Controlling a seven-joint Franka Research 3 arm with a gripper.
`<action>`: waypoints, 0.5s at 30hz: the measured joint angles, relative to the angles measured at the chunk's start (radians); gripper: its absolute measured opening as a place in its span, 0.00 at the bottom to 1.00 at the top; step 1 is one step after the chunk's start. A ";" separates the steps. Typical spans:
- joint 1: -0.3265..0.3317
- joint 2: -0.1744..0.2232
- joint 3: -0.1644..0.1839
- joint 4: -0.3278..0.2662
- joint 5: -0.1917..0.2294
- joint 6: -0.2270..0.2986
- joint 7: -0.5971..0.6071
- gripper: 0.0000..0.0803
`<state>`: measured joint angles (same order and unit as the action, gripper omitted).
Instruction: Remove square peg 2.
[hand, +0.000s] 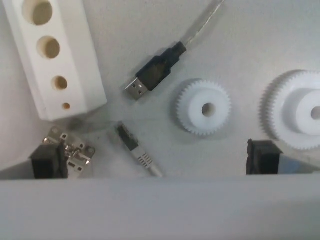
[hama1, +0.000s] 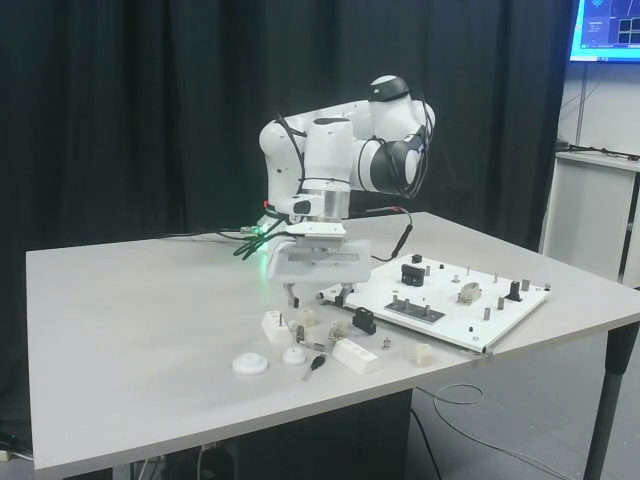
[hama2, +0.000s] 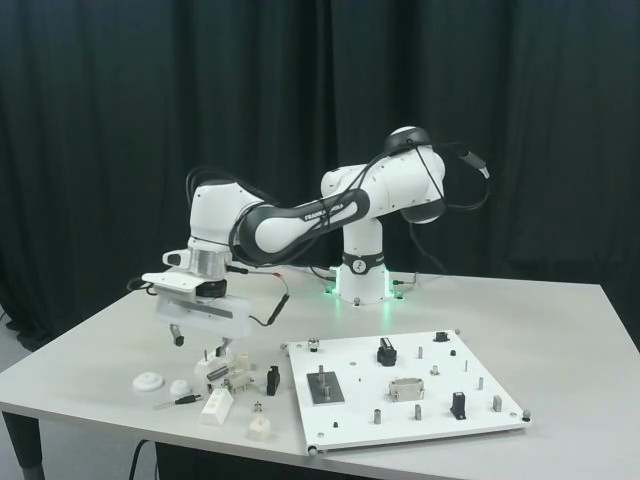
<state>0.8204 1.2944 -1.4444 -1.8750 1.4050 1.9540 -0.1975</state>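
Gripper (hama2: 196, 341): hangs above the loose parts, fingers spread wide, holding nothing.
Between fingers: black USB plug (hand: 154, 73), small white toothed gear (hand: 203, 107), grey cable connector (hand: 134, 146).
Square peg 2: cannot tell which; grey pegs stand on the white square board (hama2: 350, 418), well apart from the fingers.

White toothed gears (hand: 203, 107), black USB plug (hand: 152, 73), white holed block (hand: 55, 55), grey table (hand: 250, 45).

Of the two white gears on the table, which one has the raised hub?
The larger gear, cut off at the wrist view's edge, has a raised hub; the smaller gear is flat around its bore.
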 joint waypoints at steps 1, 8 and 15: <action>-0.002 0.000 0.000 0.003 -0.001 -0.001 0.000 1.00; -0.014 0.004 0.002 0.019 -0.003 -0.010 0.000 1.00; -0.021 0.004 0.002 0.030 -0.005 -0.020 0.020 1.00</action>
<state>0.7998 1.2983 -1.4427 -1.8450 1.3998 1.9340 -0.1775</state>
